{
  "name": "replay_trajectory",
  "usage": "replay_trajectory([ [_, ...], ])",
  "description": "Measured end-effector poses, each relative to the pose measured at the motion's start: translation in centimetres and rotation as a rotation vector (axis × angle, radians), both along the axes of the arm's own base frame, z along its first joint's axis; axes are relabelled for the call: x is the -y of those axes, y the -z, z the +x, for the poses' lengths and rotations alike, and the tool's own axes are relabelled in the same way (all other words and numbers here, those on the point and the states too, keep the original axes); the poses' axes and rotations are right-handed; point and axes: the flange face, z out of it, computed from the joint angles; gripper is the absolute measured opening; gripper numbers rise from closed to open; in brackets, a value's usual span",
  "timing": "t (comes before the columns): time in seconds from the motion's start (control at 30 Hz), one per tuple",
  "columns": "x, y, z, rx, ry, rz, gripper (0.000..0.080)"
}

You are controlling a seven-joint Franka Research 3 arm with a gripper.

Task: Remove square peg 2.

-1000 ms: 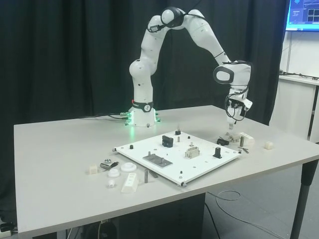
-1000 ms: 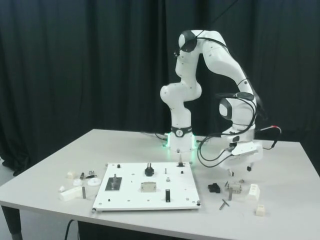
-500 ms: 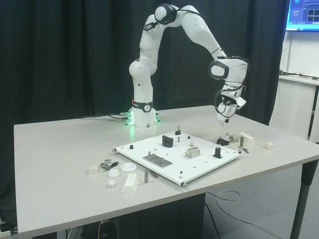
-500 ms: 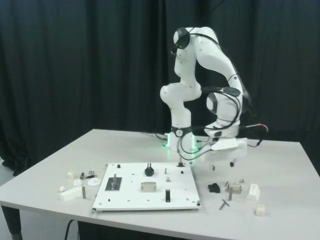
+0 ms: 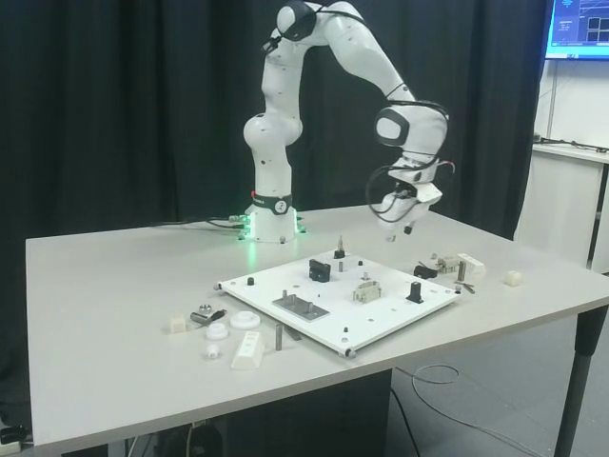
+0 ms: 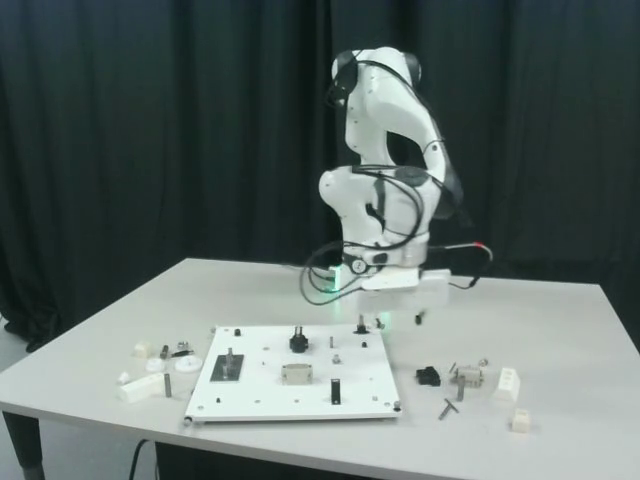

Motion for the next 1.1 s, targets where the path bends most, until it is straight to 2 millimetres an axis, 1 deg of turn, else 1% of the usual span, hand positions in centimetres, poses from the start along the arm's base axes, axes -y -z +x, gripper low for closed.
replay_trajectory([
  [0.2, 3.5, 0.1, -0.3, -0.012, 0.083, 0.004, 0.08],
  [0.47, 7.1, 0.5, -1.0, -0.029, 0.14, -0.002, 0.08],
  [0.8, 11.1, 1.1, -1.2, -0.028, 0.192, -0.008, 0.08],
  [1.1, 13.8, 2.0, -1.8, -0.036, 0.174, 0.01, 0.08],
])
